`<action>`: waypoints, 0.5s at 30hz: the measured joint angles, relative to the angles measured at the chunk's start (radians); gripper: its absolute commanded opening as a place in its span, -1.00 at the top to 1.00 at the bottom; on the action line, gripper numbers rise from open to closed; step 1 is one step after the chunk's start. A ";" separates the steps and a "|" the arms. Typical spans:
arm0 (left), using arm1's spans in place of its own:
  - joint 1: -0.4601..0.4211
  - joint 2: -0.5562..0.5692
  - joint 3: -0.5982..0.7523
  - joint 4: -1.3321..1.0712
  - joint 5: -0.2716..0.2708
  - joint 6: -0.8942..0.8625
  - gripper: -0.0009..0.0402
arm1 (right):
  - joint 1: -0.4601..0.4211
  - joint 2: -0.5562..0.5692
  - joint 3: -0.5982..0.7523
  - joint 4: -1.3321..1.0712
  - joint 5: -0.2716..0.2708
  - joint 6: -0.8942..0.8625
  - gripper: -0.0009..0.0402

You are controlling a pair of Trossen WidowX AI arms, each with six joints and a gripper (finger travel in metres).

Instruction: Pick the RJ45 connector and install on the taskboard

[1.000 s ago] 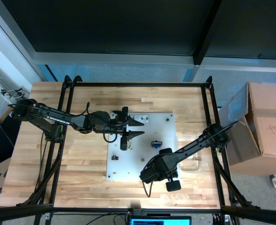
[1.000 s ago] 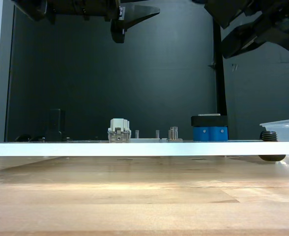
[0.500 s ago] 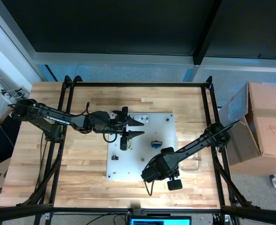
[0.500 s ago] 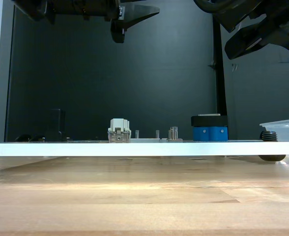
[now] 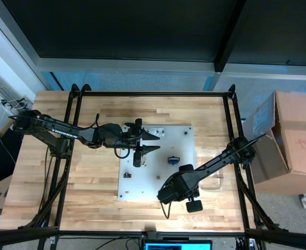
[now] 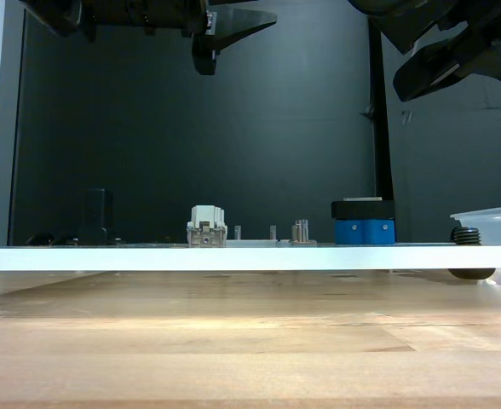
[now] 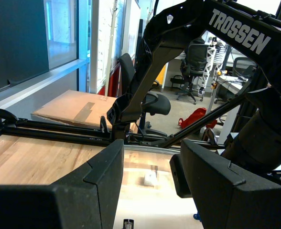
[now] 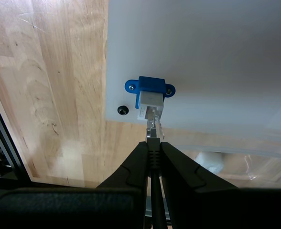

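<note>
Shifted: right end effector (image 8: 153,144) grips RJ45 connector (image 8: 153,125), left end effector (image 5: 154,142) wide, over taskboard (image 5: 181,136).

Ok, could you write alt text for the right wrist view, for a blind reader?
The right gripper has its fingers shut on the RJ45 connector, its clear tip pointing at a blue-framed socket on the white task board. Wooden table lies beside the board; the left gripper, open above the board, is outside this view.
</note>
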 measured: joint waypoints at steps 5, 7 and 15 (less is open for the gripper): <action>0.000 0.000 0.000 0.000 0.000 0.000 0.17 | 0.001 0.001 0.000 0.008 0.000 0.000 0.96; 0.000 0.000 0.000 0.000 0.000 0.000 0.17 | 0.001 0.003 0.000 0.009 0.000 -0.002 0.96; 0.000 0.000 0.000 0.000 0.000 0.000 0.17 | 0.000 0.006 0.000 0.015 0.000 -0.003 0.96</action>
